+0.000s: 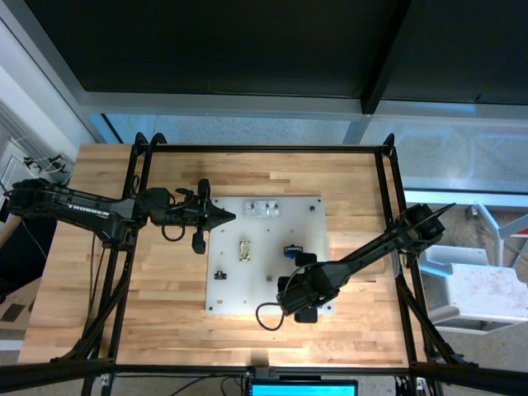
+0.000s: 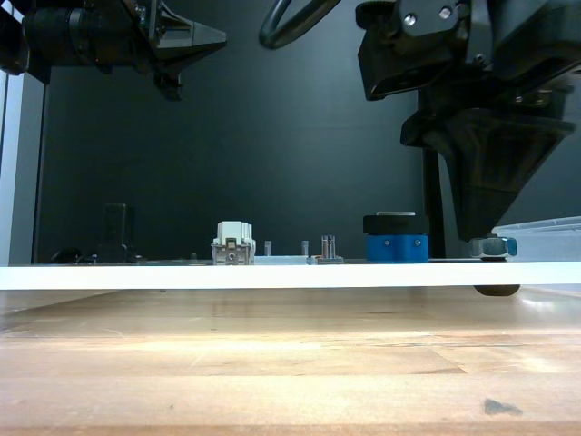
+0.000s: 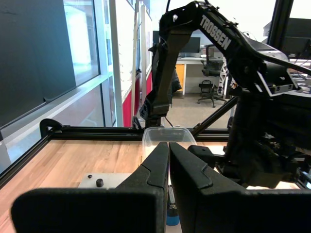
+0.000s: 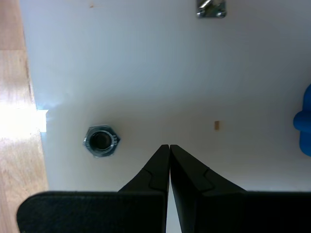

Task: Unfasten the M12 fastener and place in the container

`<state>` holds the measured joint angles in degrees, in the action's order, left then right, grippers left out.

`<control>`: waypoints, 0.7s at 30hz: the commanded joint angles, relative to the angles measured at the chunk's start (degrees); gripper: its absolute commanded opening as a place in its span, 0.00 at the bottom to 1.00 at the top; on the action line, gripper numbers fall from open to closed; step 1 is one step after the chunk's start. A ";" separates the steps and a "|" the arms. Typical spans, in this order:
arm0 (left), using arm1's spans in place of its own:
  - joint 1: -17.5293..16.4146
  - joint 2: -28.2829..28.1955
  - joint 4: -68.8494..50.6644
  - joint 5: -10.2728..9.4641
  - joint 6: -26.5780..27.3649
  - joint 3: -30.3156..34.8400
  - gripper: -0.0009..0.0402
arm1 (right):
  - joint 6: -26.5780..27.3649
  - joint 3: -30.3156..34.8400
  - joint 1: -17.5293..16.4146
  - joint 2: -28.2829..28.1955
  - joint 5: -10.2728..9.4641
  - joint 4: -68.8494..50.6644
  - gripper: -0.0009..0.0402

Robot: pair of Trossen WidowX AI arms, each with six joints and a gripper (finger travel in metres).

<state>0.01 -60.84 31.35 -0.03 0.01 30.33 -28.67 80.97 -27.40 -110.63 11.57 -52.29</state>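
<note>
The M12 fastener (image 4: 101,141) is a small silver hex nut with a dark centre. It sits low on its stud near the white board's (image 4: 146,73) edge, with no ribs showing. In the low view the nut (image 2: 490,245) lies right under my right gripper (image 2: 490,234). The right gripper (image 4: 169,145) is shut with nothing between its fingers, its tips beside the nut and apart from it. The clear container (image 2: 545,234) stands behind, and the left wrist view shows the container (image 3: 165,136) holding nothing. My left gripper (image 1: 231,216) hovers shut over the board's far left.
A blue block with a black cap (image 2: 396,238), a grey connector (image 2: 233,245) and a small silver post (image 2: 328,247) stand mid-board. A metal bracket (image 4: 211,8) is fixed further along. The black frame rail (image 1: 388,190) borders the table.
</note>
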 commanded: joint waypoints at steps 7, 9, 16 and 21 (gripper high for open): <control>0.00 -0.02 0.00 0.00 0.00 0.00 0.02 | -1.03 1.01 -0.66 0.61 -6.69 0.92 0.02; 0.00 -0.02 0.00 0.00 0.00 0.00 0.02 | -1.79 1.46 -1.07 0.70 -7.26 0.90 0.02; 0.00 -0.02 -0.02 0.00 0.00 0.00 0.02 | -2.67 1.99 -1.49 0.59 -13.88 2.19 0.02; -0.02 -0.02 -0.02 0.00 0.00 0.00 0.02 | -2.89 1.55 -1.51 0.46 -14.62 2.75 0.02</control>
<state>0.01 -60.84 31.33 -0.05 0.01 30.33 -31.59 82.89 -28.88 -110.00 -2.94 -49.93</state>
